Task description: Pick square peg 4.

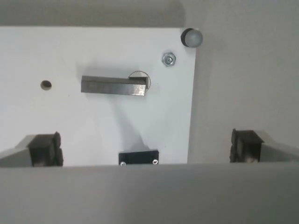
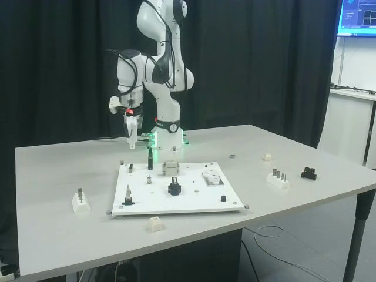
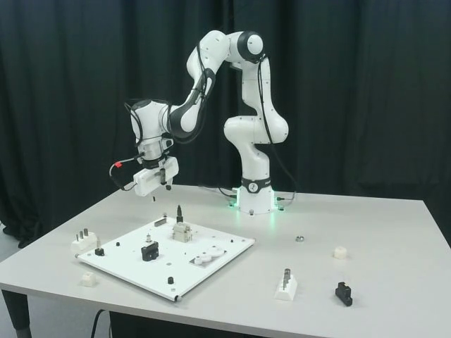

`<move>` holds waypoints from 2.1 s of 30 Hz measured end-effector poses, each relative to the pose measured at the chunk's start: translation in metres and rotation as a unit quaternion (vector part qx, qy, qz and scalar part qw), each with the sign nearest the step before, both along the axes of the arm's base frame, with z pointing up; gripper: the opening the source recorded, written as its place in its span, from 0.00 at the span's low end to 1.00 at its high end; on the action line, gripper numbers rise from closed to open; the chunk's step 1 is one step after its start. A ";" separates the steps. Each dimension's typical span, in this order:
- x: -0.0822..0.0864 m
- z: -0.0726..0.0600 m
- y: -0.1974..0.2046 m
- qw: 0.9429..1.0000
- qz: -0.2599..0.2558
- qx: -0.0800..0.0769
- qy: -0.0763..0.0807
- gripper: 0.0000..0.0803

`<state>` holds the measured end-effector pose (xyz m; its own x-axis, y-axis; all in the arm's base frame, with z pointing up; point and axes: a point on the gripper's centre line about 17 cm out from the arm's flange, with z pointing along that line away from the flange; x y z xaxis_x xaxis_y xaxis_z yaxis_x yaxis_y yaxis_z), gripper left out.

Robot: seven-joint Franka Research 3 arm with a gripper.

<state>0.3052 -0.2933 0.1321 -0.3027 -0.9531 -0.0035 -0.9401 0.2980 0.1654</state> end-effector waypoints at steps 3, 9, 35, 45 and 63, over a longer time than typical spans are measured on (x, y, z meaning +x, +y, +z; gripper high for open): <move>0.001 0.002 -0.001 1.000 0.001 -0.003 -0.001 1.00; 0.000 0.003 -0.002 1.000 0.007 -0.007 0.001 1.00; 0.008 0.021 -0.023 0.995 0.092 -0.024 -0.018 1.00; 0.015 0.026 -0.032 0.983 0.180 -0.023 -0.035 1.00; 0.008 0.022 -0.037 0.917 0.396 0.012 -0.048 1.00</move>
<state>0.3131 -0.3300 0.1536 0.4879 -0.8727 -0.0173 -0.8703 -0.4879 0.0681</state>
